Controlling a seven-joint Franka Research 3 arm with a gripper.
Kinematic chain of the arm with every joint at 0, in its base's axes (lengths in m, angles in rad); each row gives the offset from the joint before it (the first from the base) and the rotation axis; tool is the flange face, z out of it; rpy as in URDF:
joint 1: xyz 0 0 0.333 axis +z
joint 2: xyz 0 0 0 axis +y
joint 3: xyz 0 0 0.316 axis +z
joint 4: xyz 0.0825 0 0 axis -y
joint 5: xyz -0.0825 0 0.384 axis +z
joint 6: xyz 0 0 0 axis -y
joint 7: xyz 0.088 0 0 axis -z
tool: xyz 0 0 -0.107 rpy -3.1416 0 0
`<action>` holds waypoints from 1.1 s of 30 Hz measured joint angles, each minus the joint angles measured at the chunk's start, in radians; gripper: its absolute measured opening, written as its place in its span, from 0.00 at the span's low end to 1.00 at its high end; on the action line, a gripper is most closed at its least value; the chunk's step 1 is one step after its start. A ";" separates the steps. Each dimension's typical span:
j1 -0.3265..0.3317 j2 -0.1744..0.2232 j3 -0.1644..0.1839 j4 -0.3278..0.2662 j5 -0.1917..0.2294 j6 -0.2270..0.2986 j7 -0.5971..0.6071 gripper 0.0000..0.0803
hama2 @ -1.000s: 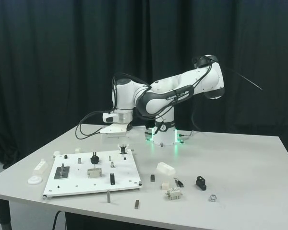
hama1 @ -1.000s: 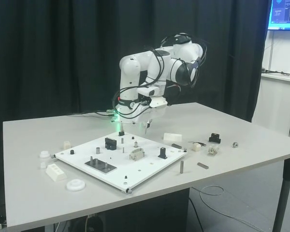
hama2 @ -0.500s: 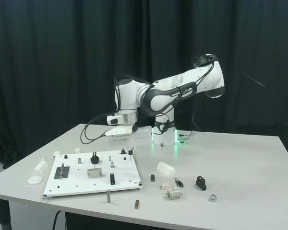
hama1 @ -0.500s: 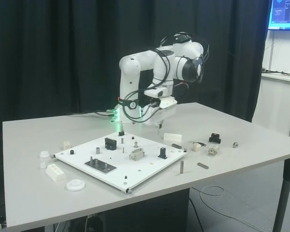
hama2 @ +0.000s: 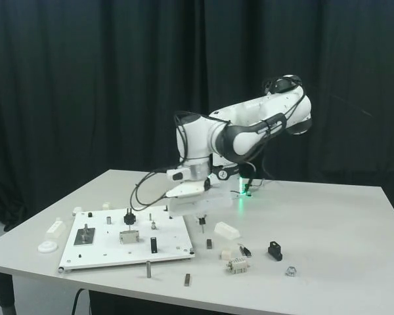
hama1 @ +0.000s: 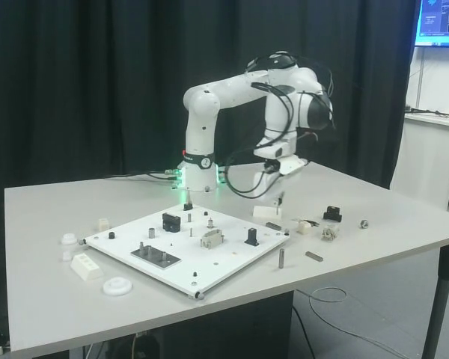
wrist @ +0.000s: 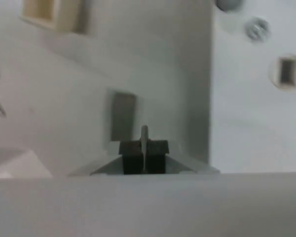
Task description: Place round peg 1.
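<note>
The grey worktop (hama1: 45, 217) carries a white assembly board (hama1: 232, 262) with several small fixtures on it, and many loose parts lie near the board's edge. The white arm (hama1: 209, 97) reaches over this edge, with the claw (hama2: 201, 226) hanging above the worktop just beside the board's corner.

In the wrist view the claw's (wrist: 143, 157) two black fingers (wrist: 130, 157) are pressed together on a thin grey pin, the round peg (wrist: 144, 136), which stands out a little past the fingertips. Below it a small dark block (wrist: 124, 116) lies on the worktop, and the board (wrist: 256, 108) is at one side with a rectangular socket (wrist: 286, 71).

I judge the peg to be metal: stiff, light and smooth, so it can slip or tilt between flat pads. It is not fragile, but so thin a pin will jam if it enters a hole at an angle. The best hold is on the upper part of the shaft, leaving the lower end free for the hole. Which hole is meant, I cannot tell.
</note>
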 joint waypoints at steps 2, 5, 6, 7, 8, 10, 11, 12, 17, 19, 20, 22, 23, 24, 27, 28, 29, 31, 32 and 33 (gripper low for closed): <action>0.009 0.000 0.015 0.009 0.000 0.014 0.015 0.02; 0.022 0.000 0.038 0.019 0.000 0.036 0.039 0.02; 0.026 0.000 0.045 0.022 0.000 0.044 0.048 0.02; 0.030 0.000 0.052 0.025 0.000 0.051 0.055 0.02; 0.034 0.000 0.058 0.026 0.000 0.059 0.061 0.02; 0.042 0.000 0.071 0.030 0.000 0.074 0.075 0.02; 0.046 0.000 0.075 0.031 0.000 0.081 0.080 0.02; 0.050 0.000 0.080 0.031 0.000 0.088 0.085 0.02; 0.067 0.000 0.098 0.032 0.000 0.114 0.109 0.02; 0.073 0.000 0.103 0.032 0.000 0.123 0.116 0.02; 0.076 0.000 0.105 0.032 0.000 0.127 0.117 0.02; 0.080 0.000 0.109 0.032 0.000 0.135 0.120 0.02; 0.082 0.000 0.111 0.031 0.000 0.138 0.122 0.10; 0.084 0.000 0.112 0.031 0.000 0.140 0.126 0.10; 0.088 0.000 0.113 0.031 0.000 0.140 0.137 0.10; 0.089 0.000 0.113 0.032 0.000 0.140 0.139 0.10; 0.090 0.000 0.113 0.032 0.000 0.141 0.139 0.50; 0.091 0.000 0.112 0.032 -0.001 0.142 0.139 0.50; 0.092 0.000 0.112 0.033 -0.001 0.143 0.139 0.50; 0.092 0.000 0.111 0.034 -0.001 0.143 0.139 0.50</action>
